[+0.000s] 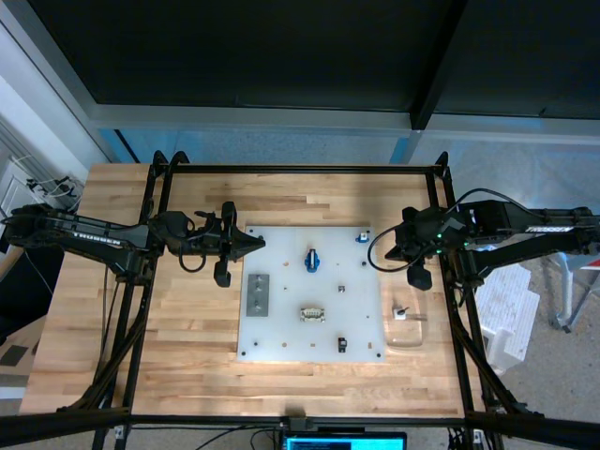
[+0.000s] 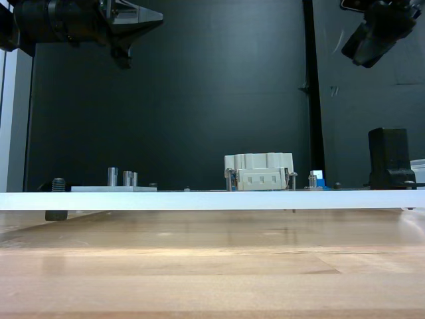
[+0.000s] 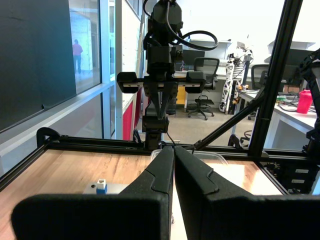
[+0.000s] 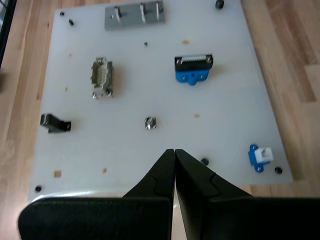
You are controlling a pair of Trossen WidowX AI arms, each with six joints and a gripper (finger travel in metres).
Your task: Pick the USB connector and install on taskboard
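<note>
The USB connector (image 1: 400,312) is a tiny whitish piece lying in a clear plastic tray (image 1: 409,334) just off the right edge of the taskboard (image 1: 281,333). The taskboard is a large white plate, also seen in the right wrist view (image 4: 225,100) and edge-on in the low view (image 2: 199,200). My right gripper (image 1: 394,251) hovers high over the board's right edge, behind the tray, with its fingers (image 4: 165,170) shut on nothing. My left gripper (image 1: 255,242) hangs above the board's far left corner, and its fingers (image 3: 162,167) are shut and empty too.
On the board stand a grey block (image 1: 257,292) with pins, a blue upright fitting (image 1: 312,261), a beige multi-pin socket (image 1: 312,314), a small black bracket (image 1: 342,344) and a blue-and-white part (image 1: 361,236). A black frame rail (image 1: 300,169) borders the wooden table.
</note>
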